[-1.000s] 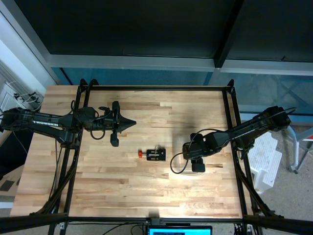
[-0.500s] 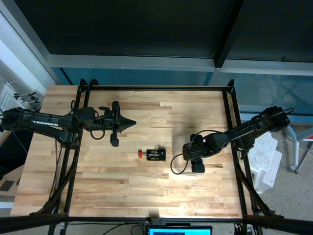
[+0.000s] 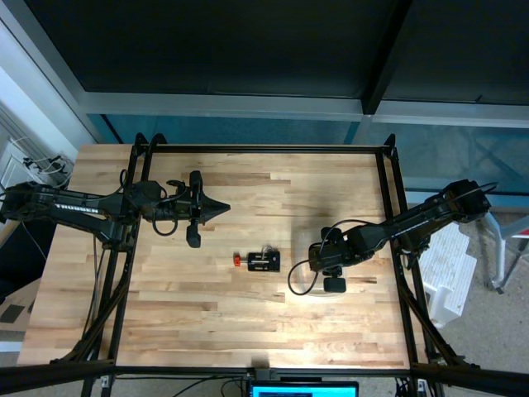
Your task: Pick the rca connector and install on the hub
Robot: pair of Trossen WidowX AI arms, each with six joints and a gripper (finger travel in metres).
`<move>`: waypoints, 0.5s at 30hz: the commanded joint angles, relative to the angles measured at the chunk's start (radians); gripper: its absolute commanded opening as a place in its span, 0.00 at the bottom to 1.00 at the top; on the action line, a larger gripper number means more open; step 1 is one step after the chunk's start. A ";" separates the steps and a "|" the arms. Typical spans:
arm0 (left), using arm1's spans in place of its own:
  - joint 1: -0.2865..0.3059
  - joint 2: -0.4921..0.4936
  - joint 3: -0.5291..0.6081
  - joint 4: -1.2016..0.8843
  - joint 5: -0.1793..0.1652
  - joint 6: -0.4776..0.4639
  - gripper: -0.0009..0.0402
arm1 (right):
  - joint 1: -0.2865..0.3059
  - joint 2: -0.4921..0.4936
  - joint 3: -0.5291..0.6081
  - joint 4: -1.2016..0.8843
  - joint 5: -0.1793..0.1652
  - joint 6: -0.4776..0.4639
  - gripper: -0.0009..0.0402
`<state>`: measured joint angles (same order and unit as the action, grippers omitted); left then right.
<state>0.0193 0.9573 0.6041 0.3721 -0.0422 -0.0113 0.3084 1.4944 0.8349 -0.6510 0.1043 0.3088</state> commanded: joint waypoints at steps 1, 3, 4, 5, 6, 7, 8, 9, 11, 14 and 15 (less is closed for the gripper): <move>0.000 0.000 0.000 0.000 0.000 0.000 0.02 | 0.000 0.000 0.000 -0.001 0.000 0.000 0.23; 0.000 0.000 0.000 0.000 0.000 0.000 0.02 | 0.000 0.000 0.000 -0.001 0.000 0.000 0.21; 0.000 0.000 0.000 0.000 0.000 0.000 0.02 | 0.000 0.000 0.000 -0.001 0.000 0.000 0.20; 0.000 0.000 0.000 0.000 0.000 0.000 0.02 | 0.000 0.000 0.000 -0.002 0.000 0.000 0.20; 0.000 0.000 0.000 0.000 0.000 0.000 0.02 | 0.000 0.000 0.000 -0.002 0.000 0.000 0.19; 0.000 0.000 0.000 0.000 0.000 0.000 0.02 | 0.000 0.000 0.000 -0.002 0.000 0.000 0.18; 0.000 0.000 0.000 0.000 0.000 0.000 0.02 | 0.000 0.000 0.000 -0.002 0.000 0.000 0.17; 0.000 0.000 0.000 0.000 0.000 0.000 0.02 | 0.000 0.000 0.000 -0.002 0.000 0.000 0.16; 0.000 0.000 0.000 0.000 0.000 0.000 0.02 | 0.000 0.000 0.000 -0.002 0.000 0.000 0.14; 0.000 0.000 0.000 0.000 0.000 0.000 0.02 | 0.000 0.000 0.000 -0.002 0.000 0.000 0.11; 0.000 0.000 0.000 0.000 0.000 0.000 0.02 | 0.000 0.000 0.000 -0.002 0.000 0.000 0.11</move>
<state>0.0193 0.9573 0.6041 0.3721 -0.0422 -0.0109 0.3084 1.4944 0.8341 -0.6529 0.1047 0.3088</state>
